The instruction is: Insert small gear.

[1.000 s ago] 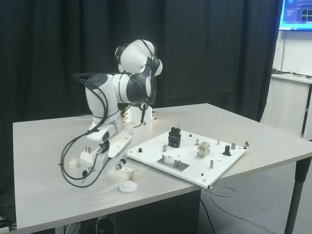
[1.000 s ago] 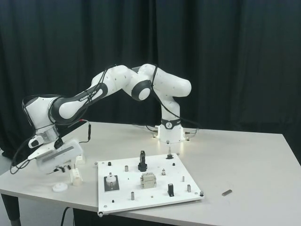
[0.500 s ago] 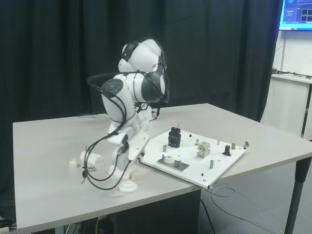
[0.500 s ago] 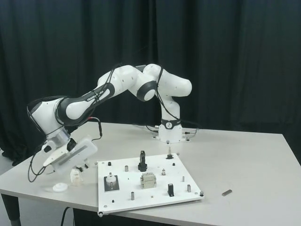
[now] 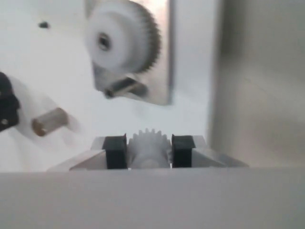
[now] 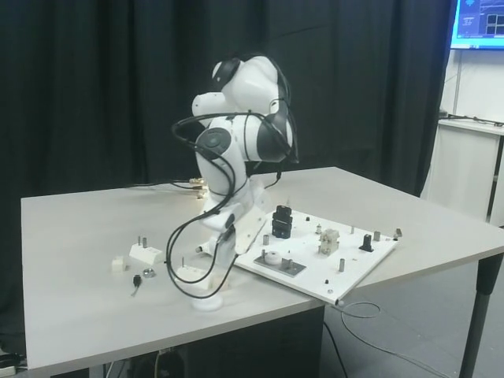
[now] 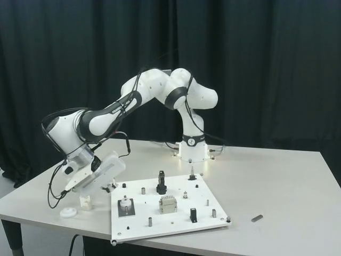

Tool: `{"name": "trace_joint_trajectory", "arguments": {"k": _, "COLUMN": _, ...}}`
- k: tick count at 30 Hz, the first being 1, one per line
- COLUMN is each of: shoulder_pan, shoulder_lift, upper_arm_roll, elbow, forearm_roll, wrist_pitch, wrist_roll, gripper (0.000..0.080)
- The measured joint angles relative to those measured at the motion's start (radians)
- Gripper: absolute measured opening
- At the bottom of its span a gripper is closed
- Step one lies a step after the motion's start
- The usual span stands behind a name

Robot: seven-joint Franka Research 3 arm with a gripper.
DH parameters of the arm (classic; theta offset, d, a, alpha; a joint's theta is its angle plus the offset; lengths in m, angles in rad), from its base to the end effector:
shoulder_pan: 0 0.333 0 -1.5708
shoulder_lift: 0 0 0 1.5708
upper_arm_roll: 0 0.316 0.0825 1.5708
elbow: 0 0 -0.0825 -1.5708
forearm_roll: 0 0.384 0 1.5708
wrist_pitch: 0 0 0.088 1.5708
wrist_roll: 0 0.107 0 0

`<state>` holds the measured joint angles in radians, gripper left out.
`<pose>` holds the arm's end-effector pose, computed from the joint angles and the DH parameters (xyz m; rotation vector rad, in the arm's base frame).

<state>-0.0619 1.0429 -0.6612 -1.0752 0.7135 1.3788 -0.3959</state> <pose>0.6514 -0.2744 0.2242 -2.6709 0.3949 0.5895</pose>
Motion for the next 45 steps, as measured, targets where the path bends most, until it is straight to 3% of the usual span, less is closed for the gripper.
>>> {"name": "trace_joint_trajectory", "arguments": {"k": 11, "shoulder_pan": 0.092, "shoulder_lift": -0.067, "upper_arm_roll": -0.026, "elbow": -0.109, "forearm_roll": -0.014, "wrist_pitch": 0.054, "wrist_roll": 0.063, "gripper": 0.0197}}
{"name": "trace_joint_trajectory", "arguments": {"k": 24, "shoulder_pan": 0.185, "shoulder_lift": -0.157, "upper_arm_roll": -0.025, "elbow": -0.263, "forearm_roll": -0.087, "wrist_pitch": 0.218, "wrist_roll": 0.100, "gripper": 0.0197}}
{"name": "trace_joint_trajectory", "arguments": {"k": 31, "shoulder_pan": 0.226, "shoulder_lift": -0.228, "upper_arm_roll": -0.004, "elbow": -0.388, "forearm_roll": -0.135, "wrist_pitch": 0.343, "wrist_roll": 0.116, "gripper": 0.0197}}
{"name": "trace_joint_trajectory", "arguments": {"k": 38, "shoulder_pan": 0.247, "shoulder_lift": -0.326, "upper_arm_roll": 0.042, "elbow": -0.550, "forearm_roll": -0.186, "wrist_pitch": 0.510, "wrist_roll": 0.139, "gripper": 0.0197}}
{"name": "trace_joint_trajectory", "arguments": {"k": 45, "shoulder_pan": 0.265, "shoulder_lift": -0.425, "upper_arm_roll": 0.075, "elbow": -0.717, "forearm_roll": -0.204, "wrist_pitch": 0.681, "wrist_roll": 0.139, "gripper": 0.0197}}
